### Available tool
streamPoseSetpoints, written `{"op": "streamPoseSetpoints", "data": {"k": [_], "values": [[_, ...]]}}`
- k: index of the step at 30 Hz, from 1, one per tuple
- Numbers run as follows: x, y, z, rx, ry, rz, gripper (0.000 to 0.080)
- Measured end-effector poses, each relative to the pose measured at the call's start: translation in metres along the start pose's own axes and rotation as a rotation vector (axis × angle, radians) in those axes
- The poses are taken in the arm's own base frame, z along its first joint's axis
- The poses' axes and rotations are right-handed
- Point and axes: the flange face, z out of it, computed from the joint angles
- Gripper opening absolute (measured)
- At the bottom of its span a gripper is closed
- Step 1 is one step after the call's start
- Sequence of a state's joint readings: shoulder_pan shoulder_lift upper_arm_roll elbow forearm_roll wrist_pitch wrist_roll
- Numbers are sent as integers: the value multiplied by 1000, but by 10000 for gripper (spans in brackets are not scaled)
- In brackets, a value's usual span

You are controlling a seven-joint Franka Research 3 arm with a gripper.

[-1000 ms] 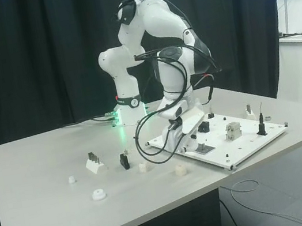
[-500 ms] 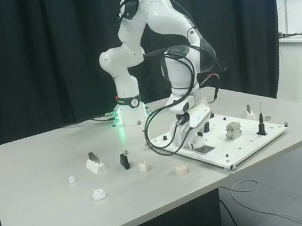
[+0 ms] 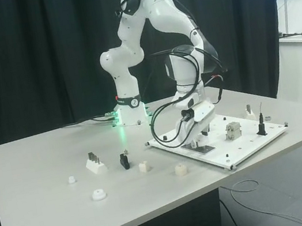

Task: Insert large gear.

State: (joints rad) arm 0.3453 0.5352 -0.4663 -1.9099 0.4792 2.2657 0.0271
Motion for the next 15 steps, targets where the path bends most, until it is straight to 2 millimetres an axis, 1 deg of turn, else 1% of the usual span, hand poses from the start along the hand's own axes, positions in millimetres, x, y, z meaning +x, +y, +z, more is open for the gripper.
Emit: {"op": "streamPoseSetpoints", "data": {"k": [5,15], "values": [[-5,-5,2,-2,36,1,594],[-6,-8,0,-2,81,1,594]]}}
